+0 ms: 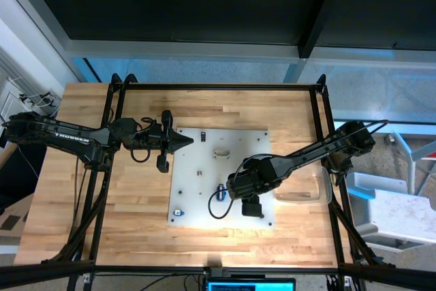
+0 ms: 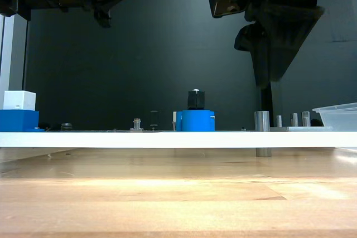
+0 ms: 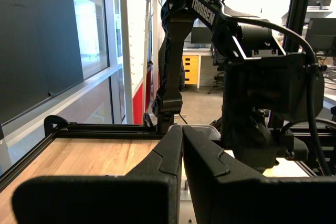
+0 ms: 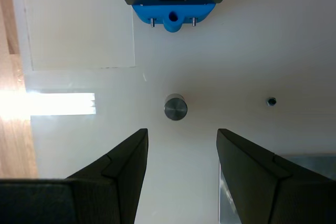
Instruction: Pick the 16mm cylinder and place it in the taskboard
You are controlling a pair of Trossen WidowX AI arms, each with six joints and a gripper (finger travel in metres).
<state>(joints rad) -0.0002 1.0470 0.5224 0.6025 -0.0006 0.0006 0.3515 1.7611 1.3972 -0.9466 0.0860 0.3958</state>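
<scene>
Several fittings to log around the peg. On the taskboard [image 1: 204, 195], a blue connector [image 4: 173, 14] with a grey multi-pin face sits just beyond the 16mm cylinder [image 4: 175, 107], apart from it. A small dark hole [image 4: 271, 100] lies in the taskboard off to one side of the peg. From the low view you see three more grey pegs [image 2: 294, 119] toward the taskboard's right side and a blue fitting with a black knob [image 2: 195, 116] near its middle. A clear plastic tray [image 1: 304, 194] rests on the bench [image 1: 82, 202] just beside the taskboard's right edge.

Cylinder: upright on the taskboard, long axis vertical, round end face turned up toward the right wrist camera. In the low view a grey stub shows under the taskboard straight below it.

Right pincer [image 4: 181, 130]: released, jaws spread wide and pointing straight down at the taskboard. It hovers clear of the peg's top, both fingers apart from the peg. The arm reaches in from the taskboard's right edge.

Left pincer [image 3: 182, 135]: clenched on nothing, fingers pressed together. It is held level and high over the taskboard's left edge, pointing across toward the right arm.
</scene>
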